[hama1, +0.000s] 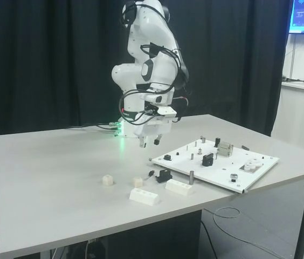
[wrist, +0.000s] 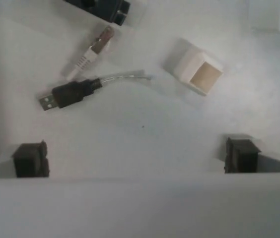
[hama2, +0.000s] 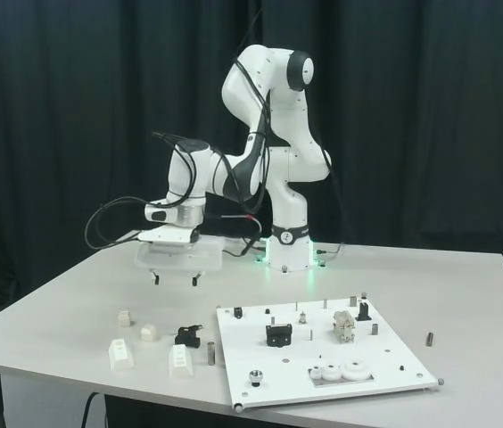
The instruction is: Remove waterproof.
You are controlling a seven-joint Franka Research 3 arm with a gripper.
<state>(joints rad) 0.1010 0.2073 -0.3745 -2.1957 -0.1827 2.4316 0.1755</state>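
Black curtains hang behind the grey surface (hama2: 430,294), where the white Franka arm (hama2: 269,134) is bolted at the far side. A white board (hama2: 323,357) of small fittings lies near the front edge. The claw (hama2: 176,278) hangs in the air with its fingers spread wide and holding nothing. Beneath it, in the wrist view, lie a white hollow cube (wrist: 194,67), a black USB plug (wrist: 68,95) and a network plug (wrist: 93,49), all apart. Which piece is the waterproof part cannot be told.

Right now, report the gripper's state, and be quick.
Gripper: open, holding nothing, fingers spread wide above the table, over the black USB plug.
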